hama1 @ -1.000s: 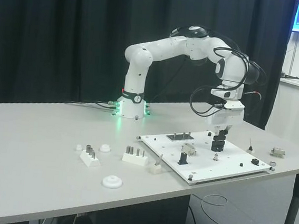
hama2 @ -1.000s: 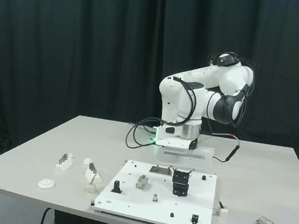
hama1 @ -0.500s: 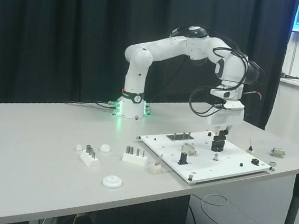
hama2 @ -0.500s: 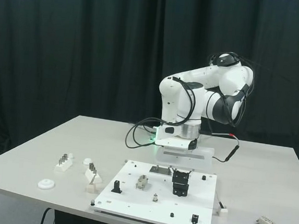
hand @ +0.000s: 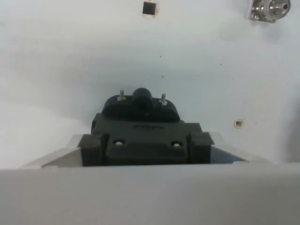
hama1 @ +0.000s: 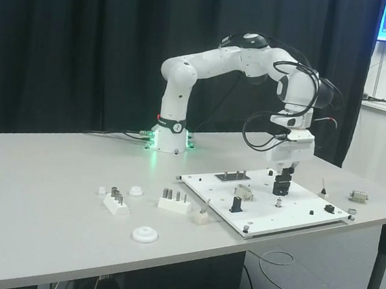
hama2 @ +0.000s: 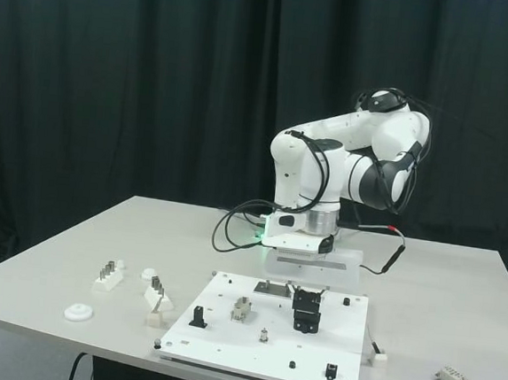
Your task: Insert D-SUB.
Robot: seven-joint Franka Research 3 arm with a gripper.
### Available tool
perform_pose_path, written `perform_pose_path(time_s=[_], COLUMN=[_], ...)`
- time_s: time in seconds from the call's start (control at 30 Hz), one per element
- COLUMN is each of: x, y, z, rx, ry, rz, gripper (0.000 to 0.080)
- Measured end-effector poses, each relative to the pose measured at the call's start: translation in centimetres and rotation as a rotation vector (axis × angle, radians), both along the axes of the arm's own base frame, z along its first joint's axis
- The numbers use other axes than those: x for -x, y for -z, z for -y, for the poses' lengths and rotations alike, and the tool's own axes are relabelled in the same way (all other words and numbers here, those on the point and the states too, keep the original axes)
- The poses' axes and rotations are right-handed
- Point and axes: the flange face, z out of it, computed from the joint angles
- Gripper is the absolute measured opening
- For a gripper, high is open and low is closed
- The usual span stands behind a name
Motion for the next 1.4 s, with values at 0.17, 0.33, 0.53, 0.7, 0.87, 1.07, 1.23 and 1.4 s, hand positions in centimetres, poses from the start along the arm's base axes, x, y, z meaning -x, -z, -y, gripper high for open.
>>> perform_pose_path(time_s=[0.17, 0.33, 0.53, 0.7, 0.87, 1.07, 1.23, 1.4], x=[0.15, 0.32, 0.37, 0.36, 0.35, 0.35, 0.35, 0.35], y=[0.03, 0.04, 0.05, 0.05, 0.05, 0.05, 0.05, 0.05], z=[0.12, 0.23, 0.25, 0.23, 0.14, 0.02, 0.01, 0.03], rx=[-0.004, -0.008, -0.009, -0.011, -0.017, -0.021, -0.022, -0.022], ry=[0.004, 0.003, -0.007, -0.006, -0.006, -0.006, -0.006, -0.006], rz=[-0.007, -0.009, -0.01, -0.009, -0.006, -0.004, -0.004, -0.004], gripper=[0.0384, 0.0384, 0.0384, 0.0384, 0.0384, 0.0384, 0.0384, 0.0384])
